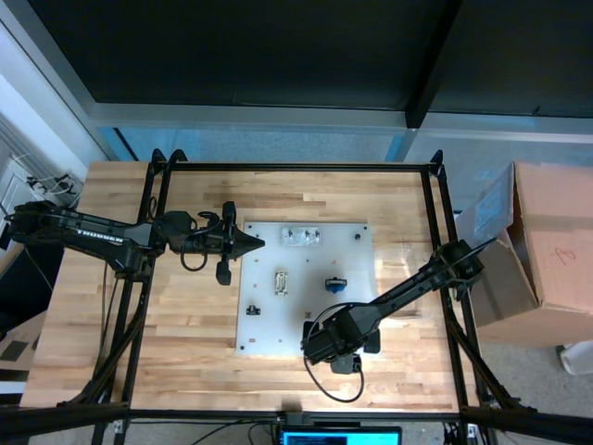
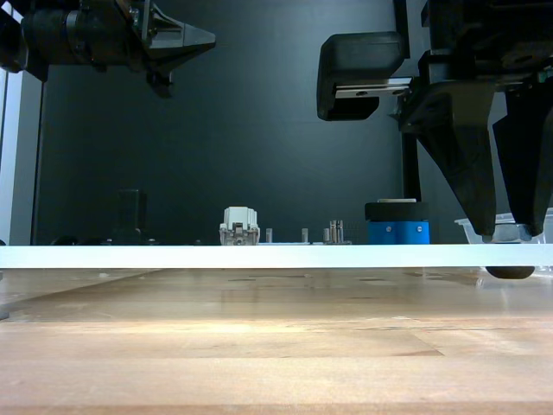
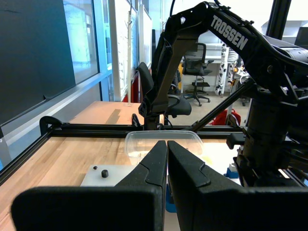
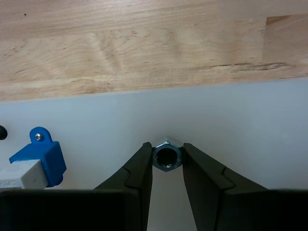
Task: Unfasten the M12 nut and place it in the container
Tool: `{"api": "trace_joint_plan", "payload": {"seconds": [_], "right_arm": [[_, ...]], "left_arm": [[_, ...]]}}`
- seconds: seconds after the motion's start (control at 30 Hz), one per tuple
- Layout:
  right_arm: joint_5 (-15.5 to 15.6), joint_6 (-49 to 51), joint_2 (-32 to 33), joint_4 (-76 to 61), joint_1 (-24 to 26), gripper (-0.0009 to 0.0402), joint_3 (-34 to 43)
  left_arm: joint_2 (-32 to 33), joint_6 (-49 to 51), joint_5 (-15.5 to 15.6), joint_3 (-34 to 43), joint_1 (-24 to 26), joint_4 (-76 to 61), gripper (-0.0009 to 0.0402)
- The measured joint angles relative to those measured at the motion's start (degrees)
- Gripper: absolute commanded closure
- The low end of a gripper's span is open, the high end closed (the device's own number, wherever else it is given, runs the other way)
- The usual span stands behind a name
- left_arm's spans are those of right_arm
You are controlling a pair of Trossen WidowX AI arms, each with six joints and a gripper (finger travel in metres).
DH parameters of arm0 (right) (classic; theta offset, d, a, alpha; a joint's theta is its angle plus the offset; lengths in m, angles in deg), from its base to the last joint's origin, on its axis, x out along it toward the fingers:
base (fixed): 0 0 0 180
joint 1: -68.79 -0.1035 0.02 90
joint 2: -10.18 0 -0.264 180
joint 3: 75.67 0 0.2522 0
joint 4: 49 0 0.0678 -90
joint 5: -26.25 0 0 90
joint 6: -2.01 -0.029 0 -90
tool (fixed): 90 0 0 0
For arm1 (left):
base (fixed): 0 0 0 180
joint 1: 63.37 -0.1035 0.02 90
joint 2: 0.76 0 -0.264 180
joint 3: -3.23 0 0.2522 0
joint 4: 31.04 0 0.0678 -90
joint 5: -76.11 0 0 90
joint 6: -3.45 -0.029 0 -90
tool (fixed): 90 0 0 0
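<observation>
Surface (image 2: pixel 259 346) in front; left gripper aloft, right gripper pinching the nut.
Left gripper (image 1: pixel 252 243) hangs high beside the board's (image 1: pixel 278 324) left edge, jaws pressed together on nothing. Right gripper (image 2: pixel 507 230) stands upright at the board's near right, jaws closed onto the flats of the nut (image 4: pixel 167 157); whether it sits on its stud I cannot tell. Best to hold the jaws square on the flats, turn without side pull, lift only once it runs free, then carry it to the container (image 3: pixel 159 133) just beyond.
</observation>
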Motion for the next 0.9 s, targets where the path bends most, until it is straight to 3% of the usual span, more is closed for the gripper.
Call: {"api": "trace_joint_plan", "payload": {"seconds": [0.27, 0.57, 0.73, 0.9], "right_arm": [[0.1, 0.5, -0.4, 0.0, 0.0, 0.0357, -0.3], [-0.3, -0.7, -0.3, 0.4, -0.1, 0.0244, -0.3], [-0.3, -8.1, -2.1, -0.2, -0.6, 0.0194, -0.3], [0.0, -25.6, -4.2, -2.3, -1.0, 0.0175, 0.1]], "left_arm": [[0.0, 0.0, 0.0, 0.0, 0.0, 0.0, 0.0393], [0.0, 0.0, 0.0, 0.0, 0.0, 0.0, 0.0393], [0.0, 0.0, 0.0, 0.0, 0.0, 0.0, 0.0393], [0.0, 0.0, 0.0, 0.0, 0.0, 0.0, 0.0393]]}}
